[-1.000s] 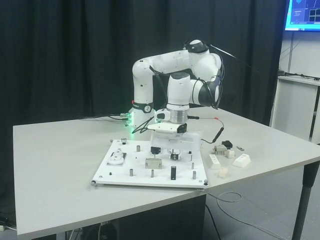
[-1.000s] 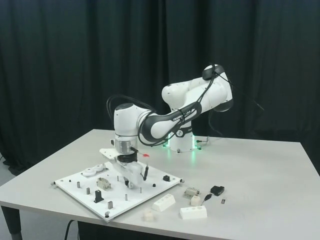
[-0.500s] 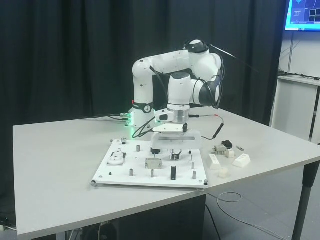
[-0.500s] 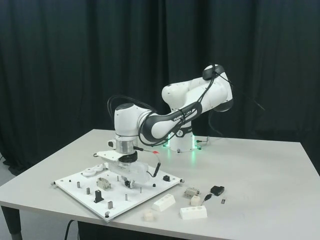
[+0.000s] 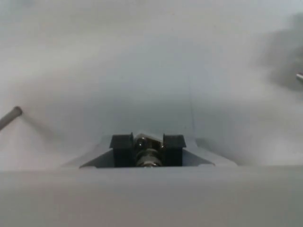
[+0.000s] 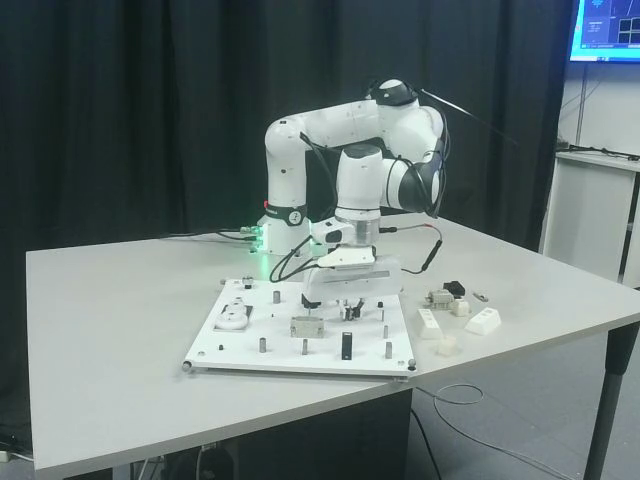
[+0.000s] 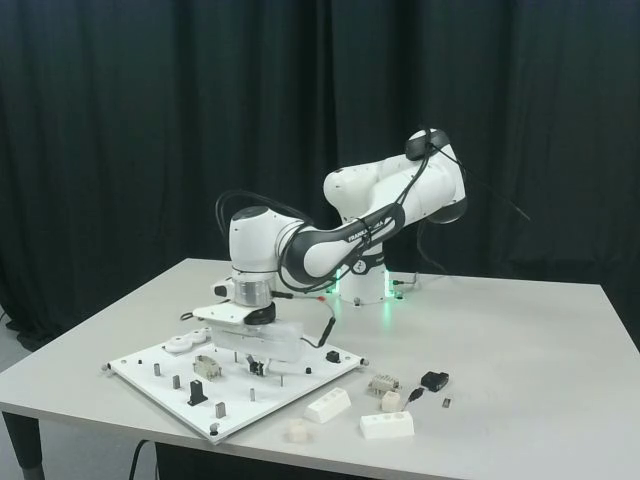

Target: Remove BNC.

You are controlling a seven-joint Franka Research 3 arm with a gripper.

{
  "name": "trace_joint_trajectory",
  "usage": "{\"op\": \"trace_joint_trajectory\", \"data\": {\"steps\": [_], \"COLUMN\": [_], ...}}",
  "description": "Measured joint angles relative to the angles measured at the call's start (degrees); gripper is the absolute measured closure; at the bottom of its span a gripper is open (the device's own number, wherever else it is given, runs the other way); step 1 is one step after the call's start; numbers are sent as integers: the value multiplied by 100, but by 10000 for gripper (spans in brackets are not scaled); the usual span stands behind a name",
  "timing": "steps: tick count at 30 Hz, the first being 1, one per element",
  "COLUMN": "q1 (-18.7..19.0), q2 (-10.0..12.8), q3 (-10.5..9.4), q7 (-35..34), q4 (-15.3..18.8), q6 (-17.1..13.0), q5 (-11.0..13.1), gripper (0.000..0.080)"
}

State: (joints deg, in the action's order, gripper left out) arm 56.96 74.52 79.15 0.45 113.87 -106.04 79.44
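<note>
White blocks [image 6: 484, 322] lie at the table's [image 6: 120, 330] near edge, beside the white board [image 7: 150, 385]. Over the board's middle, the claw [image 5: 148, 152] is clenched on the BNC [image 5: 147, 157], its black fingers [image 5: 121, 149] pressing either side.

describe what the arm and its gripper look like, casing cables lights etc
The arm is white, built of rounded segments with black bands at the joints. A black cable runs along it and loops loosely near the wrist. Green light glows at its base. The gripper has a flat white body with black fingers.
</note>
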Motion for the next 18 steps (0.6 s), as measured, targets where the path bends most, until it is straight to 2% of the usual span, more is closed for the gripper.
{"op": "trace_joint_trajectory", "data": {"steps": [18], "q1": [48], "q2": [0], "q3": [4], "q7": [1528], "q4": [2], "q6": [-27], "q5": [-71], "gripper": [672]}}
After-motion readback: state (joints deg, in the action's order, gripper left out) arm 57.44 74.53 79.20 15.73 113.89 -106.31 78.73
